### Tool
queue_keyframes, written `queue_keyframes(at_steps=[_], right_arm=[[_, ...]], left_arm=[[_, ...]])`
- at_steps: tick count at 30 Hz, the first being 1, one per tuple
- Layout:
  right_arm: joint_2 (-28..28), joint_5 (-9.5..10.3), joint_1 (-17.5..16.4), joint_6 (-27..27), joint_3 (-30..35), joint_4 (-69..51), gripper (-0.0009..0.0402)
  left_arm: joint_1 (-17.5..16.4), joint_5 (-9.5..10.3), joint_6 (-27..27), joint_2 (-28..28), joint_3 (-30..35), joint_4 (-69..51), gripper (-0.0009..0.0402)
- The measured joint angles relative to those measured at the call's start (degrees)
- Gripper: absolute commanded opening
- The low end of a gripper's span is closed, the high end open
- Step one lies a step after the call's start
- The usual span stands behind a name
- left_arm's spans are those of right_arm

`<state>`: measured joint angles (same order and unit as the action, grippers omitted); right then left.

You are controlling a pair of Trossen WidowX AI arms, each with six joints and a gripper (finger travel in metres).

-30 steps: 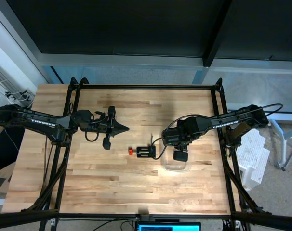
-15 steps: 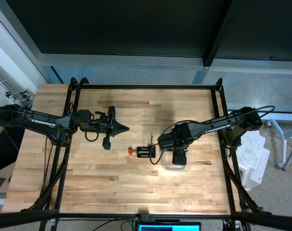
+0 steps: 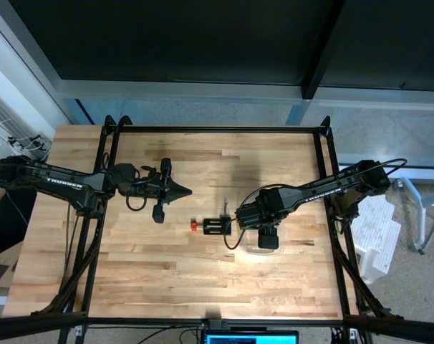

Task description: Pick the USB-C connector and install on taskboard

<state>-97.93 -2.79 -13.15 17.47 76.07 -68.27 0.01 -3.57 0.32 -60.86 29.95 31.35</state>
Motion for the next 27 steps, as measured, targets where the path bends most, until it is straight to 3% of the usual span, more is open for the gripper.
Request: queue_keyframes(at_steps=[6,27], right_arm=[[0.0,1.33,0.0,-0.3,-3.6,3.3,0.0172],[0.0,1.33,0.0,-2.2,-8.6,10.1,0.0151]], left_arm=[[0.0,-0.02,0.0,0.0,0.0,0.0,0.0],[0.0,0.0,0.0,0.0,0.0,0.0,0.0]])
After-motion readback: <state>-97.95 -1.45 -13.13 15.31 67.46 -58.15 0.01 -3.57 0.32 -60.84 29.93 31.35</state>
